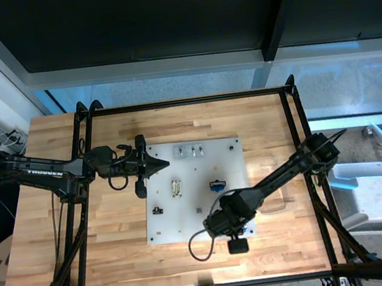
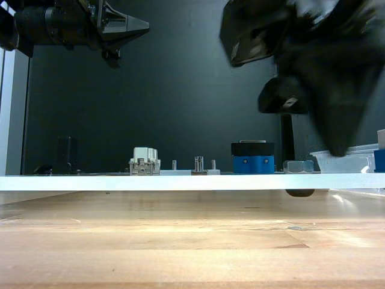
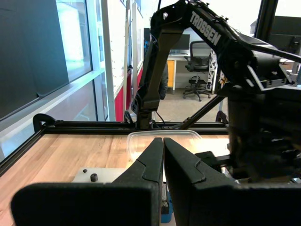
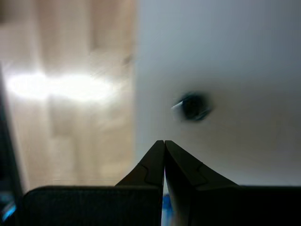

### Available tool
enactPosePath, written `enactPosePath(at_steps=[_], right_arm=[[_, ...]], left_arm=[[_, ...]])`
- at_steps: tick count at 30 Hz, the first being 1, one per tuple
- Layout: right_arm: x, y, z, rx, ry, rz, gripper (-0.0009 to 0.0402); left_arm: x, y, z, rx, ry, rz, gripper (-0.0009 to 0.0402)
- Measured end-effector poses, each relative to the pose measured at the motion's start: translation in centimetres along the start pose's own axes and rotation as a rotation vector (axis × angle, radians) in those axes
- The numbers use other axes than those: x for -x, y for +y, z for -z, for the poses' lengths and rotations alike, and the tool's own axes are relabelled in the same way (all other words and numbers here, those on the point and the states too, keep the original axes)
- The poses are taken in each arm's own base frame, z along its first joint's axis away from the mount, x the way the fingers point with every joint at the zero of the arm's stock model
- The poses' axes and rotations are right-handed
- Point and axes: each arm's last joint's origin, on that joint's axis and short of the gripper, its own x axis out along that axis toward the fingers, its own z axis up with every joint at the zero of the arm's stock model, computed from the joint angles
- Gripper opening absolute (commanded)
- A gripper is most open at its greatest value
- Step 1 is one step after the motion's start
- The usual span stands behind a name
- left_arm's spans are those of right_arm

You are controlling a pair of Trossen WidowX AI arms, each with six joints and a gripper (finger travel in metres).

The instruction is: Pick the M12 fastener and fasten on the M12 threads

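In the low view the small silver nut [image 2: 299,166] sits low on the white board [image 2: 180,174], and no dark ribs show under it. The right wrist view shows a dark round stud top with a silvery rim [image 4: 192,107] on the white board, so the nut looks to be on its stud. My right gripper [image 4: 164,142] hangs shut just above and beside it with nothing between its fingers. In the high view its wrist [image 1: 234,223] hides the stud. My left gripper [image 3: 163,140] is shut and held high over the board's far left [image 1: 157,164].
A clear tray [image 1: 280,200] lies on the table right of the board. A blue fitting [image 1: 217,186] and a white connector [image 1: 176,188] stand mid-board, with small posts [image 1: 193,150] at the far side. A black frame rims the wooden table.
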Motion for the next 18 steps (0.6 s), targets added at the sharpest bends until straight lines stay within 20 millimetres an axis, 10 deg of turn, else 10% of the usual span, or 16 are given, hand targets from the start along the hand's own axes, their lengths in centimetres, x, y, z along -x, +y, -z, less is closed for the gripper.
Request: enactPosePath(at_steps=[18], right_arm=[[3.6,0.2,1.0,0.001,-0.049,0.0,0.0]], left_arm=[[0.0,0.0,0.0,0.0,0.0,0.0,0.0]])
